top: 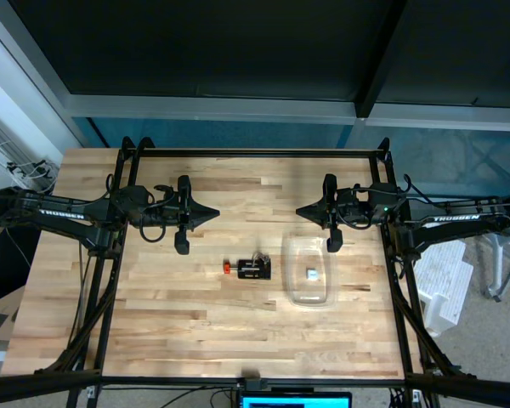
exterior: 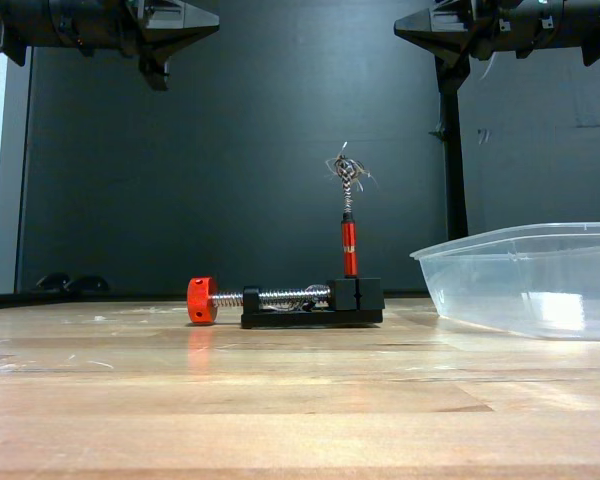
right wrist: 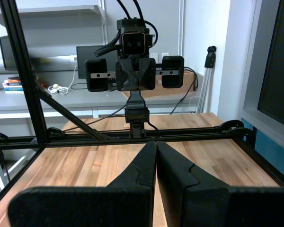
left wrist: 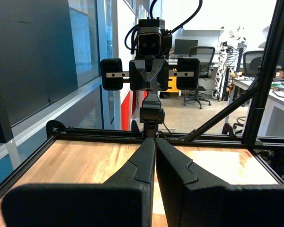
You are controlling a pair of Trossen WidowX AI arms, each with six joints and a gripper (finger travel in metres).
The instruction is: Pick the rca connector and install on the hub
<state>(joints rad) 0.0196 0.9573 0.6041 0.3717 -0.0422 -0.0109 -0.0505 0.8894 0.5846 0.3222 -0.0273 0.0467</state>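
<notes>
The hub (top: 255, 271) lies on the counter (top: 153, 297), its red knob (top: 226, 267) at the end toward the left arm. In the low view a silvery threaded rod (exterior: 270, 296) runs from the knob (exterior: 201, 300) into the hub's black block (exterior: 358, 298). The rca connector (exterior: 348, 240) stands upright on the hub at the end away from the knob: a red barrel, a coiled metal neck above it and a tuft of loose wire at the top. From above it shows only as a small grey speck (top: 259, 257) at the hub's far edge.

The left gripper (top: 217, 214) hangs high above the counter, beyond the hub and on its knob side, well apart from it. Its fingers (left wrist: 144, 161) are pressed together with nothing between them. The right gripper (top: 297, 211) hangs opposite, beyond the hub on its other side, tip pointing at the left one. Its fingers (right wrist: 144, 163) are likewise closed and empty.

A clear tray (top: 302, 293) sits just beside the hub on the right arm's side, with a small white cube (top: 312, 274) in it.
</notes>
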